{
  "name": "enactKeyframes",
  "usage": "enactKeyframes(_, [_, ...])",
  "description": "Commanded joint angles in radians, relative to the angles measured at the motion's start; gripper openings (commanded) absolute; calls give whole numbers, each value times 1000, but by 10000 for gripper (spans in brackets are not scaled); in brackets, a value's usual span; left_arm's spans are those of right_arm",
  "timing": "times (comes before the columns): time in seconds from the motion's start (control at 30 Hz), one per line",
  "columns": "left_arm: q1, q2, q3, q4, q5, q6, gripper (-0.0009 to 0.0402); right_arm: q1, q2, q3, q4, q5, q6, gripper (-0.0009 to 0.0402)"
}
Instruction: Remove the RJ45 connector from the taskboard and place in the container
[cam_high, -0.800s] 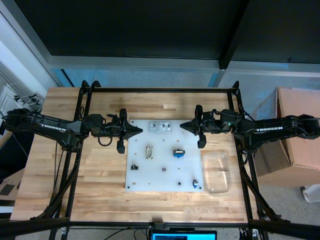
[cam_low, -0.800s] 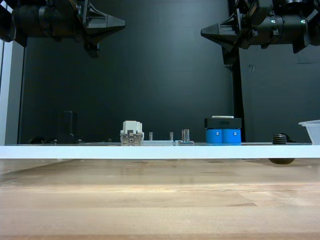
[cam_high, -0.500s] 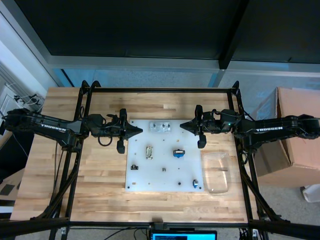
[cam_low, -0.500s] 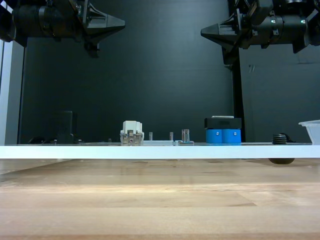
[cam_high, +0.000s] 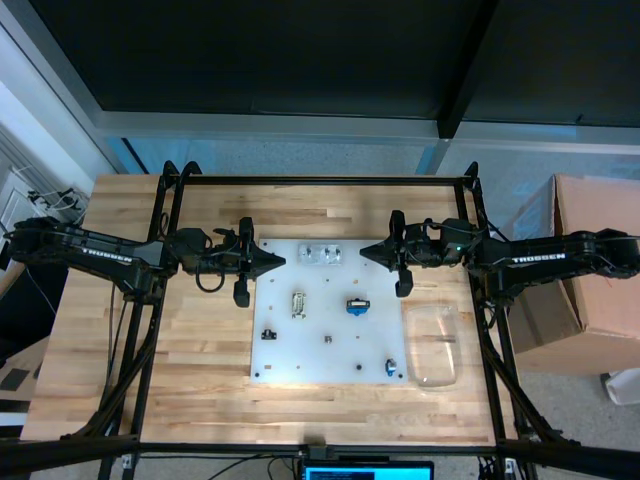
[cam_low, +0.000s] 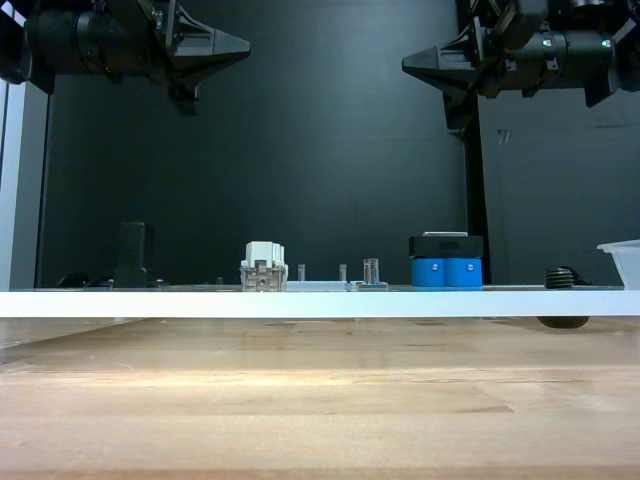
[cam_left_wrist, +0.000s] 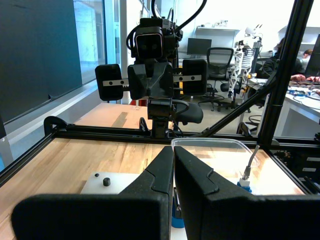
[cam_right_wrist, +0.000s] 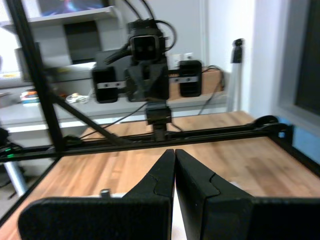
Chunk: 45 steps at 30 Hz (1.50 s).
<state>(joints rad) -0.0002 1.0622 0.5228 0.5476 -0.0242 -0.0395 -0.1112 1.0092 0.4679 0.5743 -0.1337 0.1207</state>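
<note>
Table (cam_high: 200, 380) | left end effector (cam_high: 281, 262), right end effector (cam_high: 364, 252) aloft | RJ45 connector (cam_left_wrist: 246, 172) seated

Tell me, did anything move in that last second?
Nothing visibly changed. The left gripper hovers, fingers shut and empty, high over the far left of the taskboard, the right gripper likewise over its far right. Which board part is the RJ45 connector I cannot tell.
</note>
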Motion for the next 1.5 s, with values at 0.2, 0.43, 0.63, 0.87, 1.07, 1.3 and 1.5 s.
enactKeyframes(0.2, [0, 0, 0, 0, 0, 0, 0, 60, -46, 74, -255, 41, 5, 0])
enactKeyframes(0.43, [0, 0, 0, 0, 0, 0, 0, 217, -65, 196, -620, 214, 6, 0])
enactKeyframes(0.63, [0, 0, 0, 0, 0, 0, 0, 359, -64, 275, -835, 342, 98, 0])
enactKeyframes(0.87, [0, 0, 0, 0, 0, 0, 0, 532, -63, 355, -1057, 502, 226, 0])
enactKeyframes(1.07, [0, 0, 0, 0, 0, 0, 0, 613, -9, 446, -1227, 536, 324, 0])
enactKeyframes(1.3, [0, 0, 0, 0, 0, 0, 0, 682, 103, 570, -1408, 515, 422, 0])
enactKeyframes(1.5, [0, 0, 0, 0, 0, 0, 0, 731, 182, 634, -1485, 449, 488, 0])
